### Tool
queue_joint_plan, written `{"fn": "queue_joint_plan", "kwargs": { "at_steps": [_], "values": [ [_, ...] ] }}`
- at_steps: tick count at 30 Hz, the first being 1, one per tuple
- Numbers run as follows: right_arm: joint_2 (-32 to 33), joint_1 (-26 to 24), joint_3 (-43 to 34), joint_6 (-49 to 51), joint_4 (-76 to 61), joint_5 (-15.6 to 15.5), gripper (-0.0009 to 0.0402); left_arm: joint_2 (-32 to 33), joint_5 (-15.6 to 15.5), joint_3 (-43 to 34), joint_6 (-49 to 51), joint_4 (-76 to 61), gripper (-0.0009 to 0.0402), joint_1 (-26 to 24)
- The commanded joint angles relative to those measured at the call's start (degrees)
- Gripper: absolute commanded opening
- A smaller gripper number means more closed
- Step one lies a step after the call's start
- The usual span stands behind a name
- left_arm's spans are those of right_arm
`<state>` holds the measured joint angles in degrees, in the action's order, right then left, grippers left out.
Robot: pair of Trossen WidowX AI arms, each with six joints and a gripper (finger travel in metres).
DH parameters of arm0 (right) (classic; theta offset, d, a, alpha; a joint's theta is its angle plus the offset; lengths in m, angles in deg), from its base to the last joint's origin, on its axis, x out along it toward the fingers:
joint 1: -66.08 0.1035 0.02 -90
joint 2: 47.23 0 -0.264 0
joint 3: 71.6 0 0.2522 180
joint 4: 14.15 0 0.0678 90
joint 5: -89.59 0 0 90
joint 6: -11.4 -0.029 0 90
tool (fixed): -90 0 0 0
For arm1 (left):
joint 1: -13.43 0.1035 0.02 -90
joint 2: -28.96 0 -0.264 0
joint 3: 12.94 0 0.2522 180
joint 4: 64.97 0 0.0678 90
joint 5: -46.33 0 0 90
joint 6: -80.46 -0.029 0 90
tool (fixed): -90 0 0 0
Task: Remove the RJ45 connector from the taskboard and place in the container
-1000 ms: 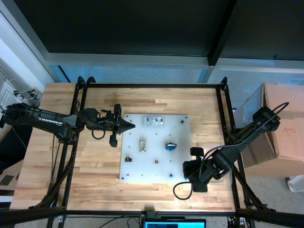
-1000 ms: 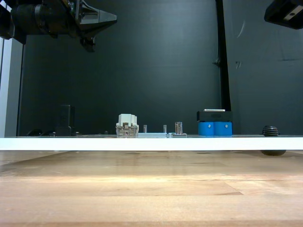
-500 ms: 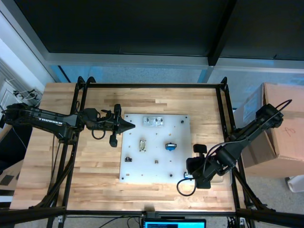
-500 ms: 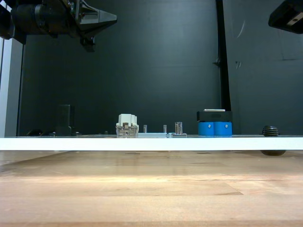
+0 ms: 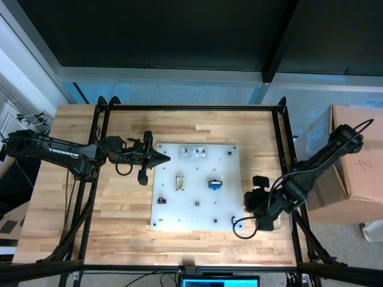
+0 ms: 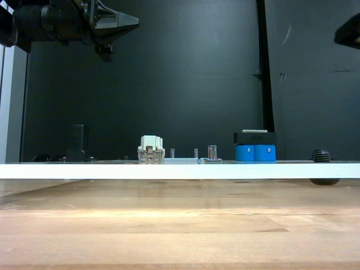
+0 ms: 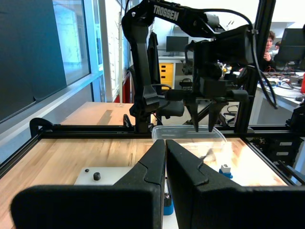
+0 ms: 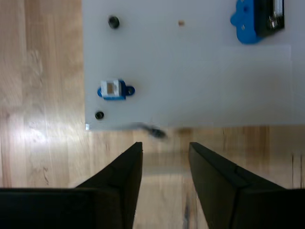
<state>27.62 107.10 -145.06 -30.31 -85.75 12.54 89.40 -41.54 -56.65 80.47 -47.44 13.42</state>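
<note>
Left gripper (image 5: 163, 158): pressed together, above the left edge of the taskboard (image 5: 179, 209).
Right gripper (image 8: 165, 148): spread, empty, over the container (image 7: 188, 128).
RJ45 connector: we cannot place it.

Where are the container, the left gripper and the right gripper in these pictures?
container (image 7: 177, 127), left wrist view, on its clear rim.
left gripper (image 5: 166, 158), high view, at its shut fingertips.
right gripper (image 7: 204, 125), left wrist view, between its open fingertips, above the container.
</note>
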Motion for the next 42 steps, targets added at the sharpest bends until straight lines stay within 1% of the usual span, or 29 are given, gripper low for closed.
{"fn": "queue_joint_plan", "kwargs": {
  "at_steps": [1,7,13,23,31,34,37,40,42],
  "values": [
    [-2.8,0.8,2.4,-0.5,0.0,0.1,0.0174,0.0,0.0,0.0,0.0,0.0,0.0,0.0],
    [-8.5,2.3,7.6,-1.8,-0.2,-0.1,0.021,0.0,0.0,0.0,0.0,0.0,0.0,0.0],
    [-13.1,3.2,11.6,-2.0,-0.3,-0.1,0.0217,0.0,0.0,0.0,0.0,0.0,0.0,0.0],
    [-13.4,3.3,12.2,-1.5,-0.2,0.0,0.0216,0.0,0.0,0.0,0.0,0.0,0.0,0.0],
    [-9.3,3.3,9.4,-1.5,0.3,-0.1,0.0215,0.0,0.0,0.0,0.0,0.0,0.0,0.0],
    [-6.3,3.3,7.6,-1.5,0.9,-1.2,0.0216,0.0,0.0,0.0,0.0,0.0,0.0,0.0],
    [-2.8,3.4,5.9,-2.0,1.8,-4.0,0.0216,0.0,0.0,0.0,0.0,0.0,0.0,0.0],
    [0.7,3.5,3.8,-4.2,3.1,-4.6,0.0216,0.0,0.0,0.0,0.0,0.0,0.0,0.0],
    [2.7,3.7,2.6,-6.0,4.1,-5.7,0.0216,0.0,0.0,0.0,0.0,0.0,0.0,0.0]
  ]
}}
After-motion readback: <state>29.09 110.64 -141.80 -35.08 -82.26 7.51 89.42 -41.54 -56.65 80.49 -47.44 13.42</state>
